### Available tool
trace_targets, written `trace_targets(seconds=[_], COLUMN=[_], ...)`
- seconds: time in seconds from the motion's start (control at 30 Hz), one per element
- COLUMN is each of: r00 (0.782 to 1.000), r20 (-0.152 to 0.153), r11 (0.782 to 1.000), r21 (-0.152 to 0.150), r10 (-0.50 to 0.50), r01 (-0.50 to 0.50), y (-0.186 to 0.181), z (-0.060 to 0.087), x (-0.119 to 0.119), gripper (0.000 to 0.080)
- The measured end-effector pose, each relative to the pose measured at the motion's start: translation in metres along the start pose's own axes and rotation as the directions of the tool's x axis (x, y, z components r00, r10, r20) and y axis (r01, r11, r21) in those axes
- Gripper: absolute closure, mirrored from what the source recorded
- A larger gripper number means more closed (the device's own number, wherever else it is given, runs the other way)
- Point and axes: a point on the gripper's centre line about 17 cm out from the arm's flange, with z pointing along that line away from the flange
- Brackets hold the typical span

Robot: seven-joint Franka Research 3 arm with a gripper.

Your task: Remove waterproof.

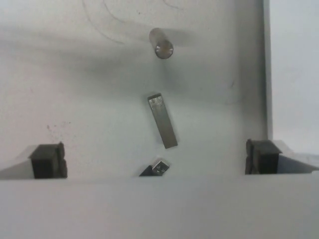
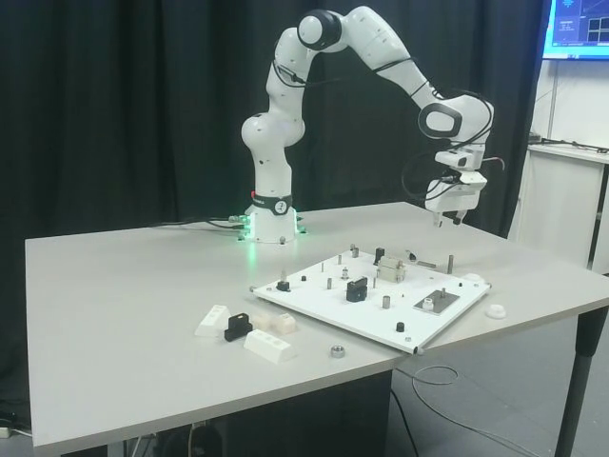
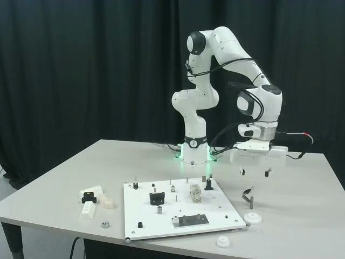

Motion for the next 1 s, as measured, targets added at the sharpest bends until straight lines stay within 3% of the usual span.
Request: trace_targets(seconds=[0.23,0.77,1.0], r00=[1.000,0.999,0.996], r20=[0.006,0.019,0.044], r11=[1.000,0.990,0.986], r21=[-0.022,-0.134,-0.141], r10=[-0.005,-0.031,-0.080], r01=[0.005,0.033,0.086], y=[0.011,0.091,0.133], z=[0.000,0.003,0.006], x=[0.001,0.016,0.022], gripper=[0.0003,0.0003,0.0003])
